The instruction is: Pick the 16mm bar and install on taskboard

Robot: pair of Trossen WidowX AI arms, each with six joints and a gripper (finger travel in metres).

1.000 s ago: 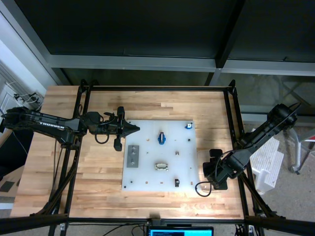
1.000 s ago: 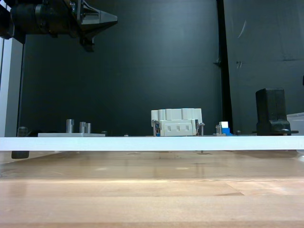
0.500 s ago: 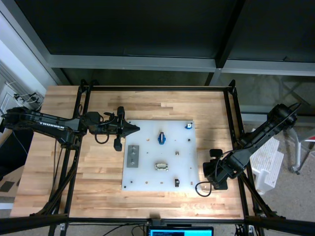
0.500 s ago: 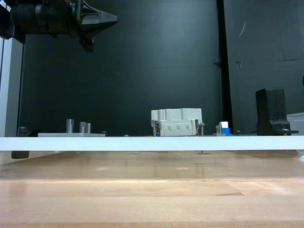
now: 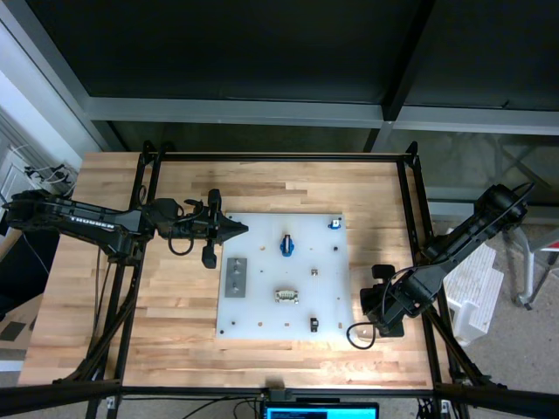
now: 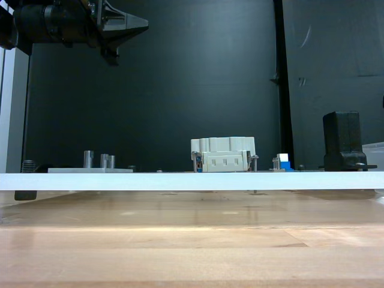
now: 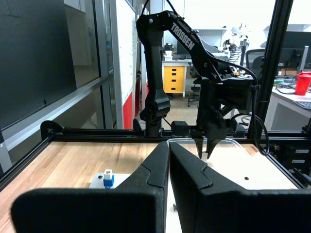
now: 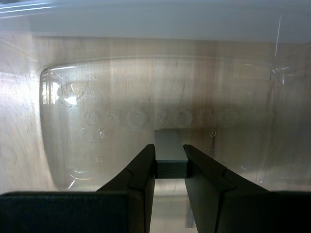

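Note:
The white taskboard (image 5: 262, 305) lies at the table's centre, its edge showing across the low view (image 6: 192, 181). My right gripper (image 8: 170, 167) points down into a clear plastic tray (image 8: 97, 126) just off the board's right edge, shut on a short dark grey stub, the 16mm bar (image 8: 170, 154). From above, the right gripper (image 5: 382, 307) hides the bar. My left gripper (image 5: 238, 229) hovers high over the board's upper left corner, shut and empty; its fingers (image 7: 150, 170) press together, and it shows high in the low view (image 6: 141, 24).
On the board stand a grey metal block (image 5: 235, 276), a blue connector (image 5: 286, 245), a pale connector housing (image 6: 223, 155) and a black fitting (image 6: 342, 141). A black frame (image 5: 410, 201) runs around the table.

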